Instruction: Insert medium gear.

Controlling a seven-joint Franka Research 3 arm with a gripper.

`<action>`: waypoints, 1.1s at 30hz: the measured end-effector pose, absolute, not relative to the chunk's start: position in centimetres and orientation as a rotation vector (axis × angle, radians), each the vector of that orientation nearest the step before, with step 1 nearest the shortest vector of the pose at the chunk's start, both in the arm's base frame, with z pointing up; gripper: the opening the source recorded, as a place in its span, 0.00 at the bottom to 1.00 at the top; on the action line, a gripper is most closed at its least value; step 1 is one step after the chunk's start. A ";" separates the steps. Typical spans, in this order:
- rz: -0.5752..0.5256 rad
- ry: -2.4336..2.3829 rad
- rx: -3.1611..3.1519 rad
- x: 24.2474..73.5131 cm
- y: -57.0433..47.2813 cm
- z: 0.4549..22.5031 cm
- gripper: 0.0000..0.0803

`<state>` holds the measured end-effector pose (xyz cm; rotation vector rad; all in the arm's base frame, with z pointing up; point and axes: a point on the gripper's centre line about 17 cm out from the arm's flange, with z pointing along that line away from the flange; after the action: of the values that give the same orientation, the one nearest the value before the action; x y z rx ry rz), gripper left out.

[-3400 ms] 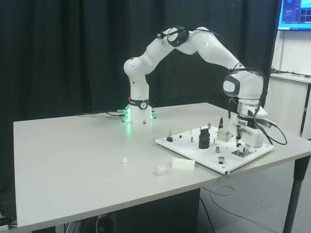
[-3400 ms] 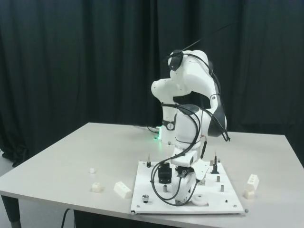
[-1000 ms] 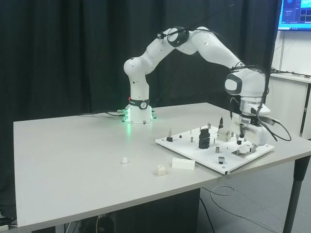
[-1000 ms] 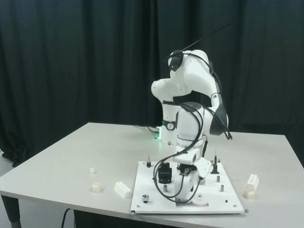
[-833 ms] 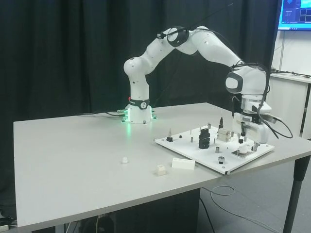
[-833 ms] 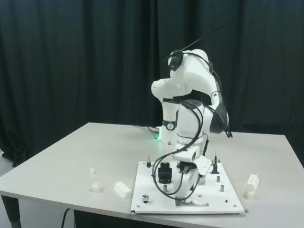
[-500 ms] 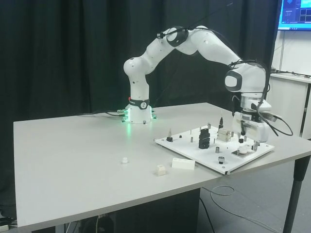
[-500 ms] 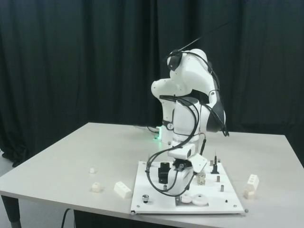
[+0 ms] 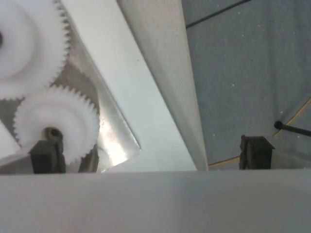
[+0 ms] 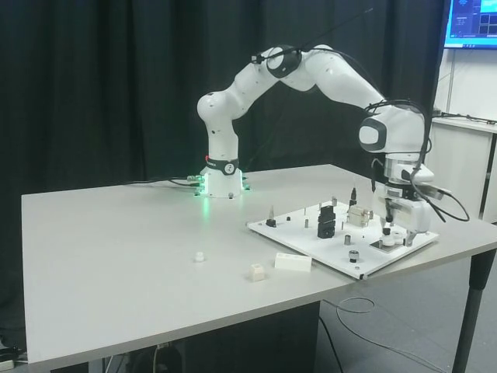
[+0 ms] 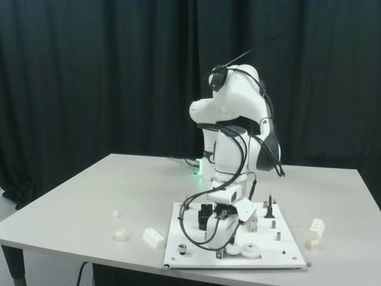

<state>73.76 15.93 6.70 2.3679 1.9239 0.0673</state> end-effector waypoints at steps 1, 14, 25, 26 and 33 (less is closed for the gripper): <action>0.067 1.921 2.370 73.8 16.0 6.6 1.00; 0.059 1.918 2.374 73.7 16.2 5.9 1.00; 0.059 1.918 2.370 73.9 16.2 5.7 1.00; 0.060 1.918 2.370 73.9 16.2 5.7 1.00; 0.067 1.917 2.368 74.1 16.4 6.0 1.00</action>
<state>74.12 16.38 5.99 2.3677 1.9171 0.0673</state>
